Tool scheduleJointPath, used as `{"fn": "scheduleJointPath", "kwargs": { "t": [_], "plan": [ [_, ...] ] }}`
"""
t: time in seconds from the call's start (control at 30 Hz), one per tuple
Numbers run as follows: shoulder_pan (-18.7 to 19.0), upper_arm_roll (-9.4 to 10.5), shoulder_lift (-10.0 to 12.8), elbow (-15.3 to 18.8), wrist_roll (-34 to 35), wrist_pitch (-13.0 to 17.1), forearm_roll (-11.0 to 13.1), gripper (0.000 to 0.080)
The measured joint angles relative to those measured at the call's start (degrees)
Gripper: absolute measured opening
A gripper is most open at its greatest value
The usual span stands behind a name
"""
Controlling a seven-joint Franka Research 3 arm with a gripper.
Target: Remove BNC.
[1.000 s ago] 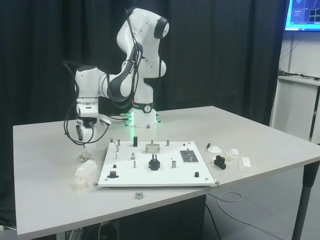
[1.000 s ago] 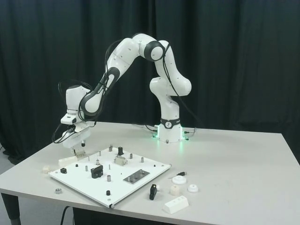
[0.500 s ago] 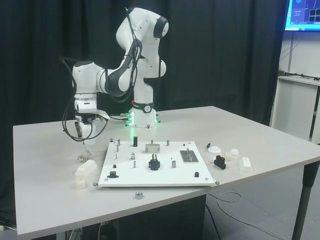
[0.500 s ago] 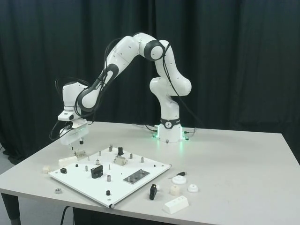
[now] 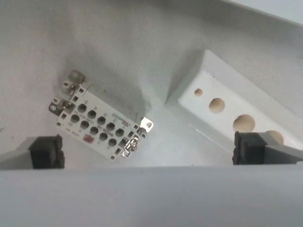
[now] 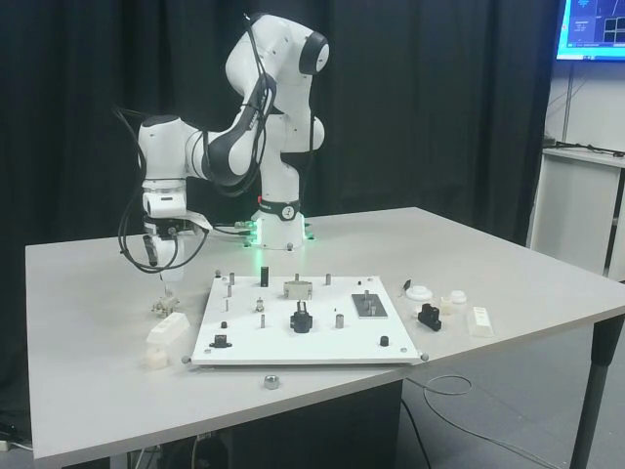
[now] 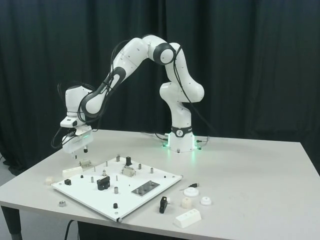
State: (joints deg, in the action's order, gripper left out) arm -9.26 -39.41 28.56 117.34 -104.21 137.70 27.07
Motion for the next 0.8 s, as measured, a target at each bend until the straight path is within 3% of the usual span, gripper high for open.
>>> {"fn": "scheduleJointPath", "kwargs": {
  "t": [0.8],
  "plan": [
    [0.00,0.00,0.00,-0.67,0.69,-0.83,0.00,0.0800]
  ]
}}
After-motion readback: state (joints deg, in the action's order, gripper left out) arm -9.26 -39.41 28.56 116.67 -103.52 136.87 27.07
